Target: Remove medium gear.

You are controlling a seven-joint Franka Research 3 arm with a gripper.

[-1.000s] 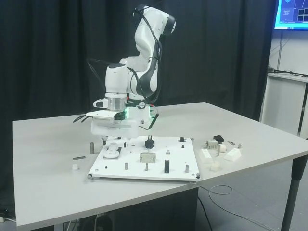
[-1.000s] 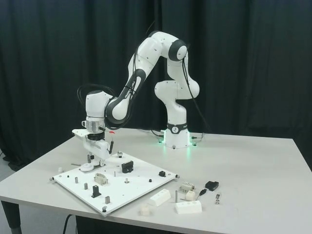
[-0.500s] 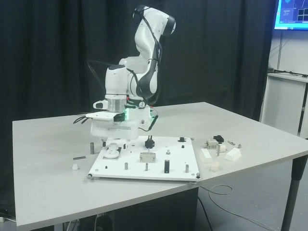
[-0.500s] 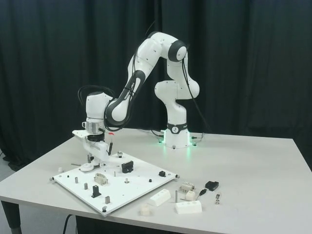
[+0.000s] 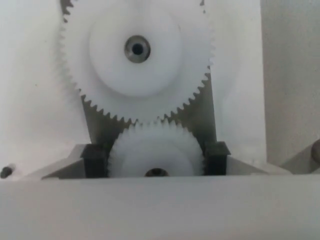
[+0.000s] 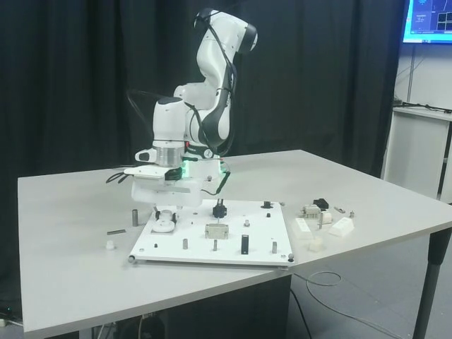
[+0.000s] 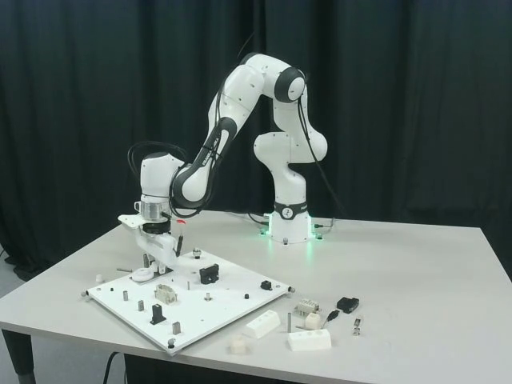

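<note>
Teeth of two white plastic gears fill the wrist view: a large toothed wheel with a dark bore and pin at its hub, its upper rim cut off by the frame, and meshed against it the smaller white medium gear, whose nearer half is hidden behind the pale underside of the wrist housing. The medium gear lies flat on the white assembly board, its axis upright — only a sliver of its dark centre hole shows. The gripper pinches that gear, one black fingertip pressed against its toothed edge on one side and the other tip against the opposite side. In both room views the gears are little more than a small white disc at the board's corner, under the white Franka arm, and the contact itself cannot be made out there. The board rests on the grey table, carrying small pegs and a black upright block — too small to identify further. Beside the board lie several white blocks and a small black part; on the other side, a short dark post stands on the table near the gears.
</note>
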